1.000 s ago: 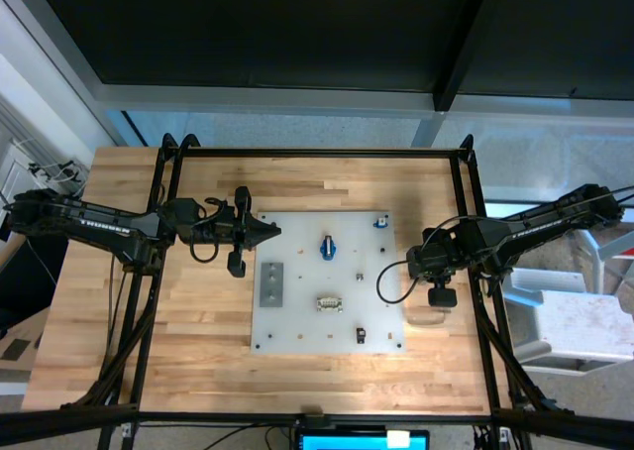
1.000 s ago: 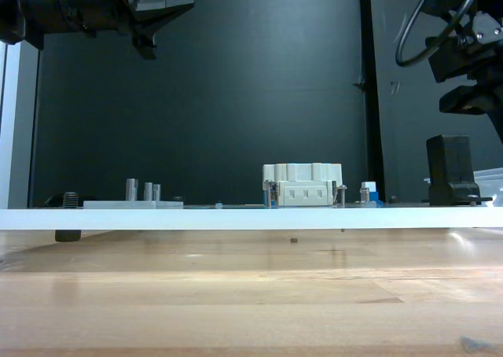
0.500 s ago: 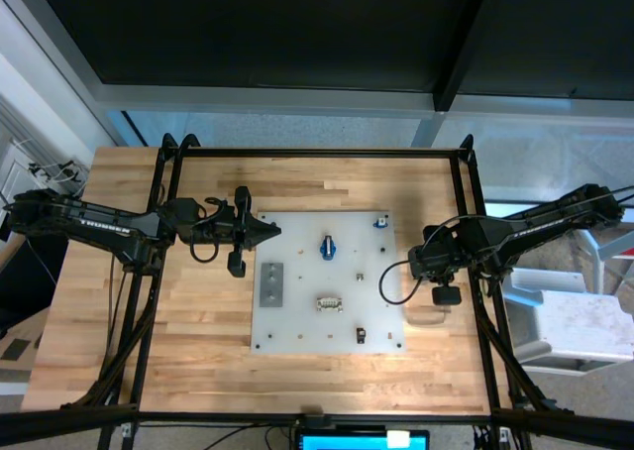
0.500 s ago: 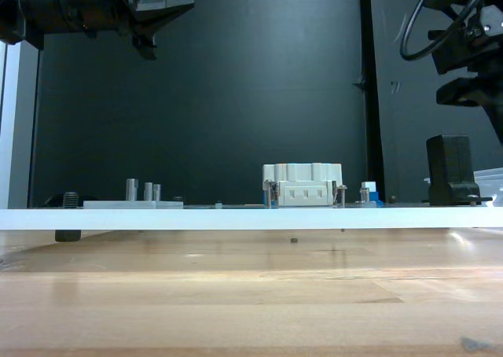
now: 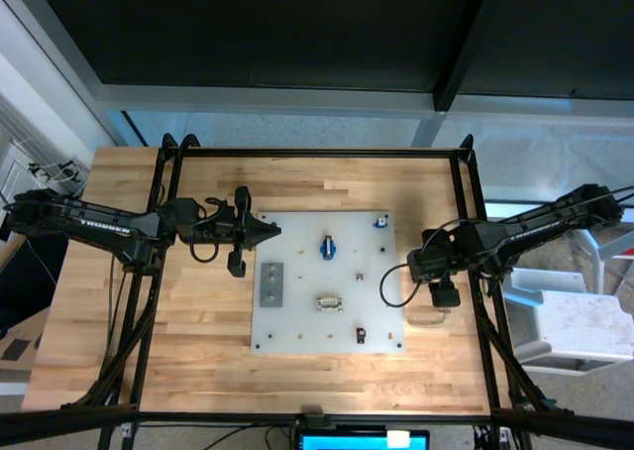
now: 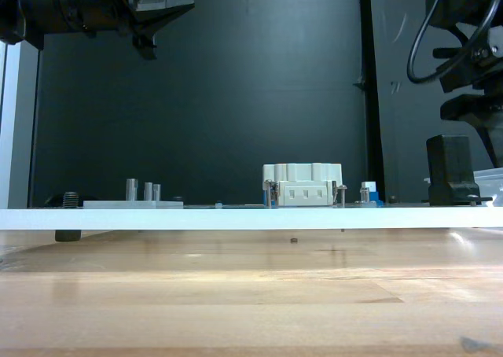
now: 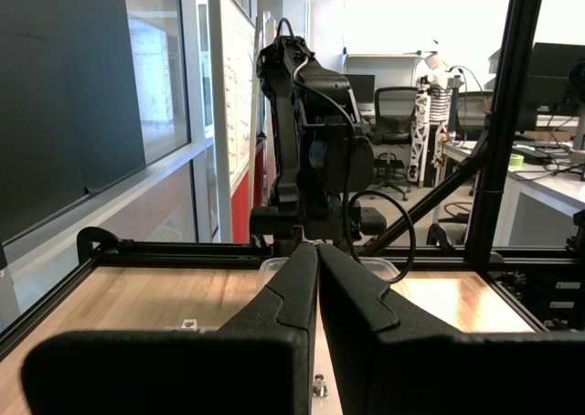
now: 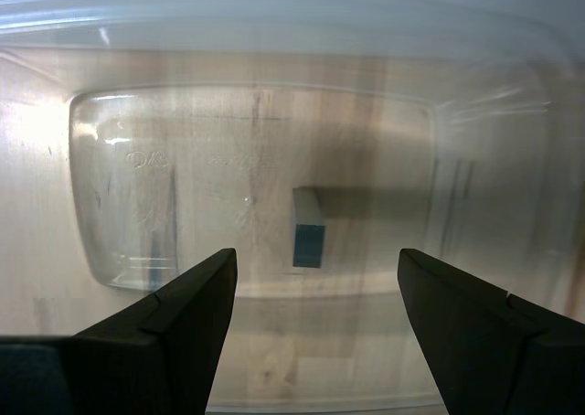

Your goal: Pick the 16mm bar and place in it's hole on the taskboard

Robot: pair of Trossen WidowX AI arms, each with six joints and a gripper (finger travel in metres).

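Beside the right edge of the taskboard (image 5: 297, 321), we see the right gripper (image 5: 445, 294) hanging over a clear plastic tub (image 8: 475, 141), its fingers (image 8: 183, 305) spread wide and empty. Inside the tub the 16mm bar (image 8: 309, 228) lies free on the bottom, clear of its seat. Over the board's left edge we find the left gripper (image 5: 269, 232), raised high, its fingers pressed together on nothing.
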